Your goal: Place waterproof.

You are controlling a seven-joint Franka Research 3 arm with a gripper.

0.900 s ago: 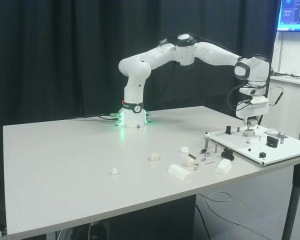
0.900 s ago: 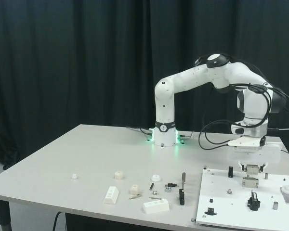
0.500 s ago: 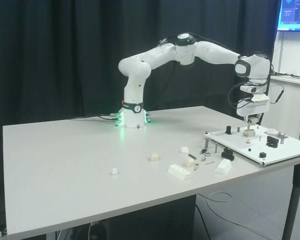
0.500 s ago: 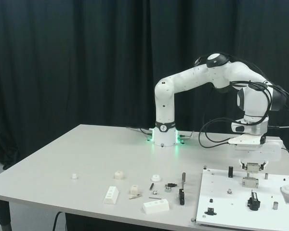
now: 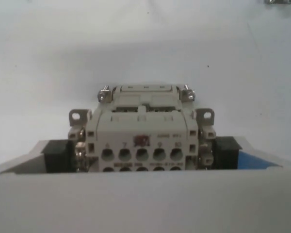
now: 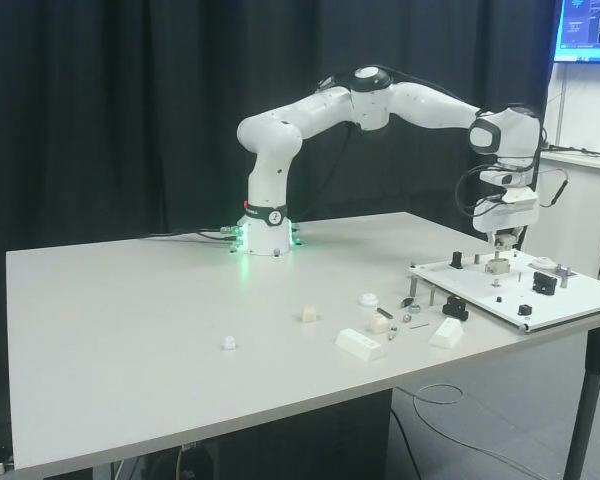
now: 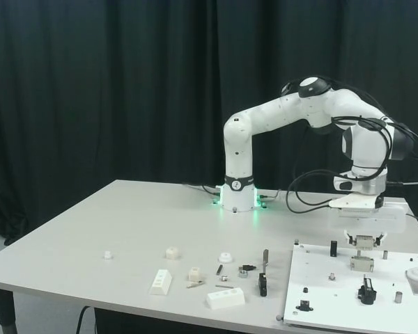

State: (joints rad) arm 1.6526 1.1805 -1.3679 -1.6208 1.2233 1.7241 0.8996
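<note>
End effector (image 7: 364, 243) higher now, farther above the connector (image 7: 362, 263).

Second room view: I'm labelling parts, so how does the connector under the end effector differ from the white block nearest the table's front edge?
The connector stands on the raised white board, just below the end effector; the white block lies on the grey table, well away from it. The connector looks smaller and greyer than the block. Both are boxy parts.

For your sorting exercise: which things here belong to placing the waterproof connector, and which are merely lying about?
Belonging:
- connector
- white board
- claw

Lying about:
- white blocks
- black clip
- small white cap
</note>
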